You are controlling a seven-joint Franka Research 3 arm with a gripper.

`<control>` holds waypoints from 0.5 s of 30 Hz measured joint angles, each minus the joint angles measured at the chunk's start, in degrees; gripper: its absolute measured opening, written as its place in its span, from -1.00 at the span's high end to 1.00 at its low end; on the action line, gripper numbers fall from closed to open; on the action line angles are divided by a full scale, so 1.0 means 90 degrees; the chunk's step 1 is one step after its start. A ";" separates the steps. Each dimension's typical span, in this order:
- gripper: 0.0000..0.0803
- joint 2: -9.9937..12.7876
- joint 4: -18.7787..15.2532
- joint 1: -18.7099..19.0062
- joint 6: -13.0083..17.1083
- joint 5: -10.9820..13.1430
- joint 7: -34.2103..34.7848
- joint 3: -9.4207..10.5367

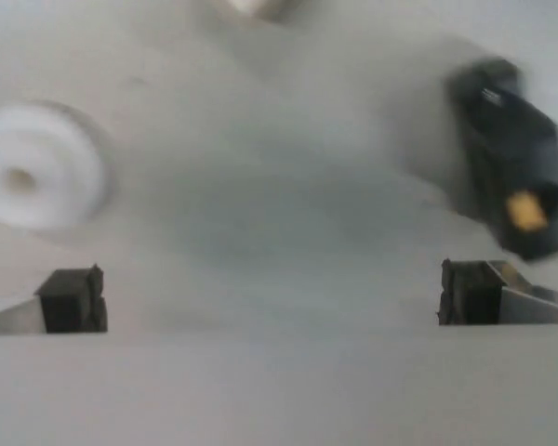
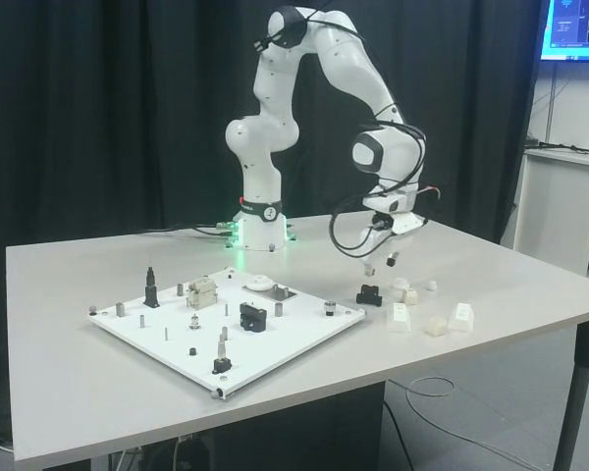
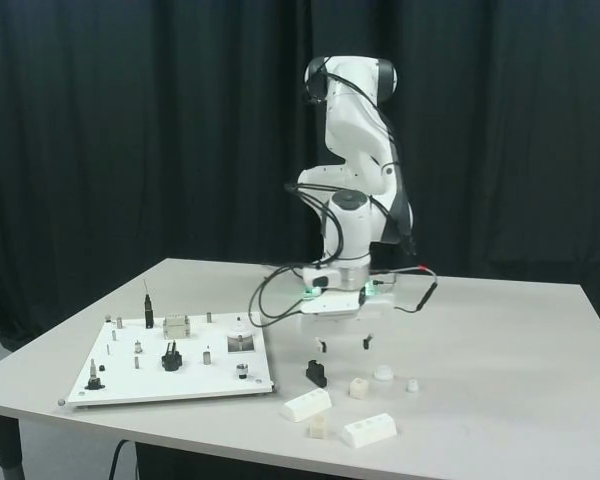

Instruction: Remove large gear.

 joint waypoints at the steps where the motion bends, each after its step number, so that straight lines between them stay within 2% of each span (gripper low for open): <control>1: -0.99 -0.0018 0.0000 -0.0024 -0.0046 -0.0054 -0.0014 -0.0031; 9: -0.99 -0.0218 -0.0025 -0.0294 -0.0490 -0.0441 -0.0261 -0.0180; 15: -0.99 -0.0405 -0.0086 -0.0604 -0.0785 -0.0837 -0.0428 -0.0248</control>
